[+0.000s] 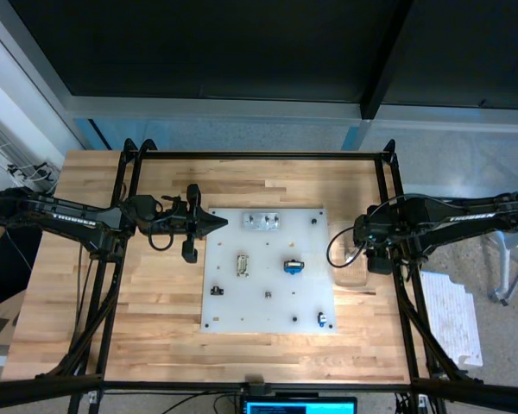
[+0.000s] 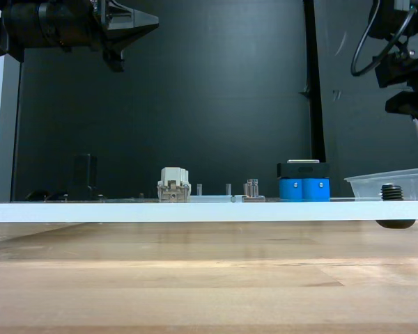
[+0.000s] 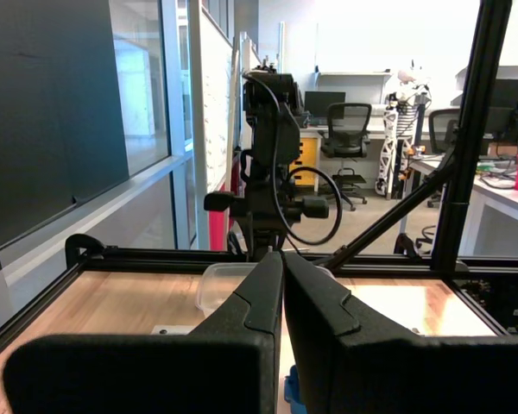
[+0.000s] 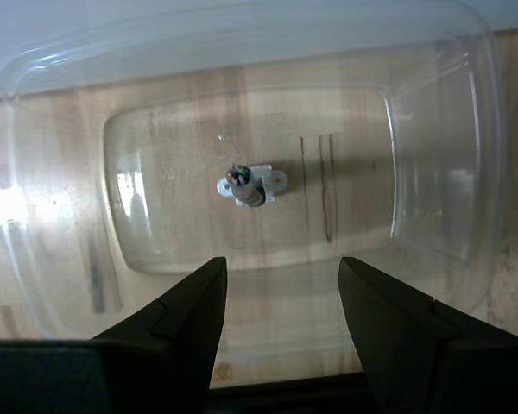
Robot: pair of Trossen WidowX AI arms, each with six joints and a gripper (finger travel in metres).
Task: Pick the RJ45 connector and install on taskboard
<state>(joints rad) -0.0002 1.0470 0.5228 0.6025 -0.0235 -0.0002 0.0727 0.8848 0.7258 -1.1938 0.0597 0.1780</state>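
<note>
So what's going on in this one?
The right gripper hangs open above the clear tray, pointing straight down at the RJ45 connector, which lies on the tray's floor. Nothing is gripped yet. The left gripper is shut and empty, held high near the left edge of the taskboard. The pick has not been made, so the install is not yet begun.
</note>
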